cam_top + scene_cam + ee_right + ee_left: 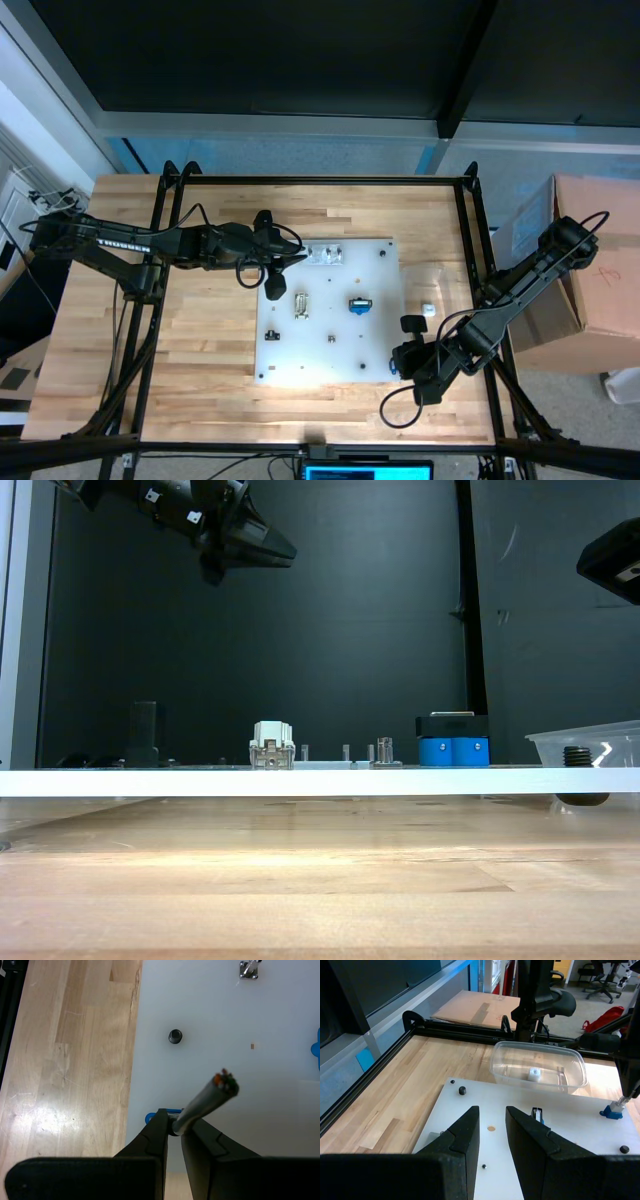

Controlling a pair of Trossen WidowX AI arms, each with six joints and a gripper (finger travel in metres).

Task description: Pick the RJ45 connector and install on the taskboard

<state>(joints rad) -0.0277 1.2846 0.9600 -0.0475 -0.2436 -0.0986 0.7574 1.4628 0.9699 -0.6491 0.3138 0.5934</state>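
Observation:
The RJ45 connector is a blue plug [611, 1111] with a short grey cable stub [210, 1096] whose coloured wire ends show. My right gripper [172, 1127] is shut on the stub just above the plug [150, 1118]. It holds the plug upright at the near right corner of the white taskboard [330, 365]. Whether the plug touches the board or sits in a seat, I cannot tell. In the high view the right gripper [397, 368] hangs over that corner. My left gripper [492, 1130] is open and holds nothing, high above the board's far left part [275, 285].
A clear plastic tub [540, 1067] with a small white part [534, 1074] stands just off the board's right edge. A blue connector block [453, 742], a white socket [272, 748] and small posts stand on the board. Black frame rails [470, 230] border the table.

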